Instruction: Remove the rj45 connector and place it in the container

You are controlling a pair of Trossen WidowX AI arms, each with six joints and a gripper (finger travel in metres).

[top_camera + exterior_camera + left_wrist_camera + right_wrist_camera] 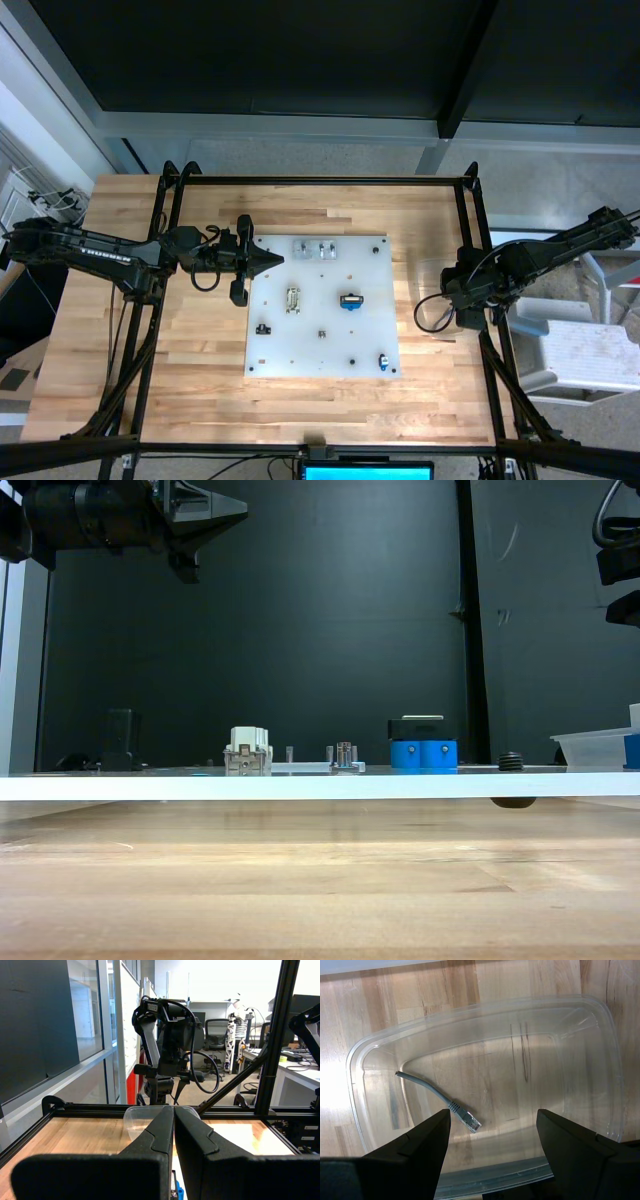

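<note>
The clear rj45 connector (468, 1120) on its short grey cable (422, 1082) lies inside the shallow transparent plastic container (357, 1055); placing looks done. The right gripper (493, 1112) hovers above, wide open, empty, needing only to lift away. The left gripper (174, 1110), closed on nothing, hangs at the white board (300, 345) edge

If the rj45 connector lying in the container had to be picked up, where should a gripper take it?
Probably grip the grey cable just behind the rj45 connector, from straight above, jaws across the cable: it lies flat on the container floor, walls blocking side approaches. The right gripper hangs open over the container; the left gripper, shut, sits raised at the white board's left edge.
</note>
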